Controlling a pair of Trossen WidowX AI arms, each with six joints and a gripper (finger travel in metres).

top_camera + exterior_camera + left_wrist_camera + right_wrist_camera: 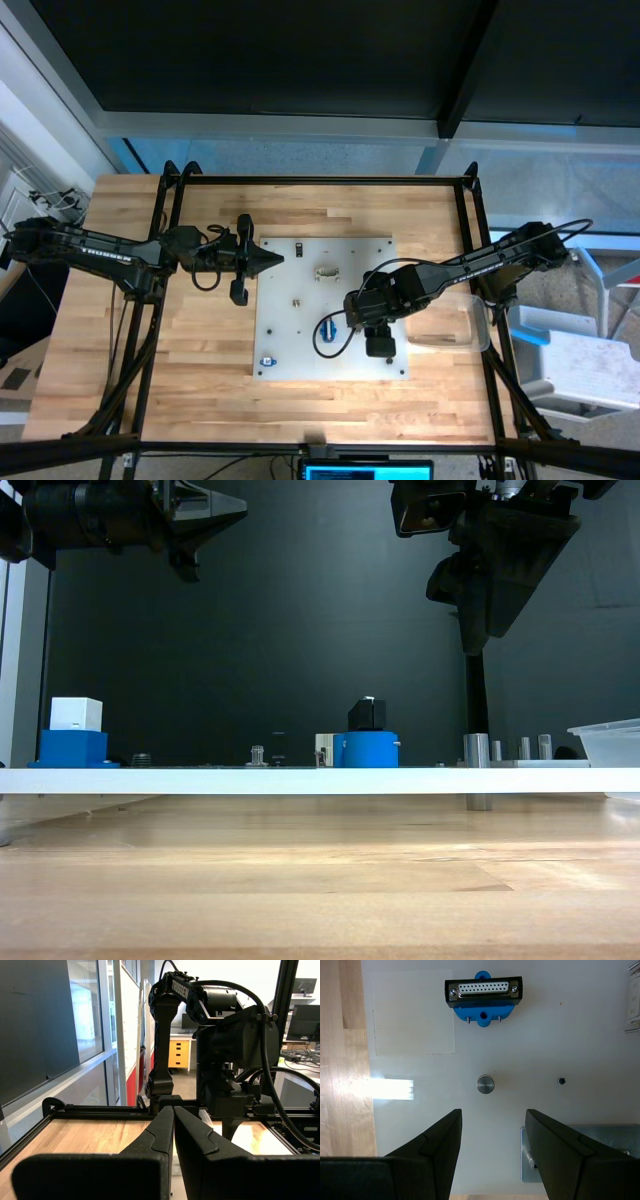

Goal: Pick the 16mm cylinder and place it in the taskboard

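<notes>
The right end effector [380, 346] hangs above the near right part of the taskboard [300, 340], pointing straight down. Its fingers [445, 1145] are spread apart with nothing between them. In the right wrist view, the 16mm cylinder [485, 1084] stands upright on the white plate just beyond the open fingertips and roughly in line with the gap between them. A blue fitting [483, 1014] carrying a black multi-pin connector [483, 990] sits farther along the plate, and a grey metal block [580, 1152] lies beside one finger.

In the low view, the cylinder [476, 752] rises from the board's right side. A short metal stub shows beneath the board's edge in line with it, and three thinner pegs stand just to its right. The end effector is well above the cylinder, not touching it.

A clear plastic tray [472, 330] rests on the wooden surface [200, 350] just right of the board.

The left end effector [270, 258] hovers over the board's left edge, level and pointing right, its fingers [162, 1125] pressed together and holding nothing.
</notes>
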